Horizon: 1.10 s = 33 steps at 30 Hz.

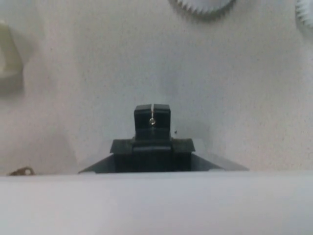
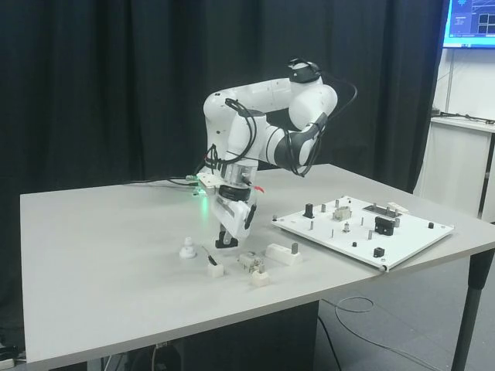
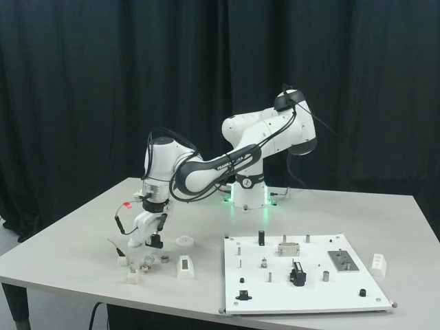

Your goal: Insert D-SUB.

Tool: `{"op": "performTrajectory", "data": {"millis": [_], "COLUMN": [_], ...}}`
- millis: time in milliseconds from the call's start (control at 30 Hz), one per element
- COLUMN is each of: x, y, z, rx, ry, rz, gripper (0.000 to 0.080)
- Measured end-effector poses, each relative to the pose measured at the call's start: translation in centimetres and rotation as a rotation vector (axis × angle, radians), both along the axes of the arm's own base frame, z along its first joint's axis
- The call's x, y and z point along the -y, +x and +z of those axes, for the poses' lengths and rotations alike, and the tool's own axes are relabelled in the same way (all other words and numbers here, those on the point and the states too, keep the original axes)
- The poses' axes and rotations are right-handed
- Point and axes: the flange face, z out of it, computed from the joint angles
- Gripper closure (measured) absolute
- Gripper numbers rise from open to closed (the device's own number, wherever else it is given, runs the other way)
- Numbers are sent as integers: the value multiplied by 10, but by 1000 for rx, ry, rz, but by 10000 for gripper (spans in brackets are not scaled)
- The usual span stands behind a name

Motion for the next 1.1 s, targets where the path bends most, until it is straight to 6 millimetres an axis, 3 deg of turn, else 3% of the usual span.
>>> {"op": "performTrajectory", "data": {"millis": [333,567,833,1100], "x": [-4,-23,-65,-122], "y": [6,21,51,80], "z": [5,11,23,32], "rx": [2,15,30,44], "ry": [-2,14,45,58], "rz": [63,138,271,414], "gripper": [649,649,649,649]}}
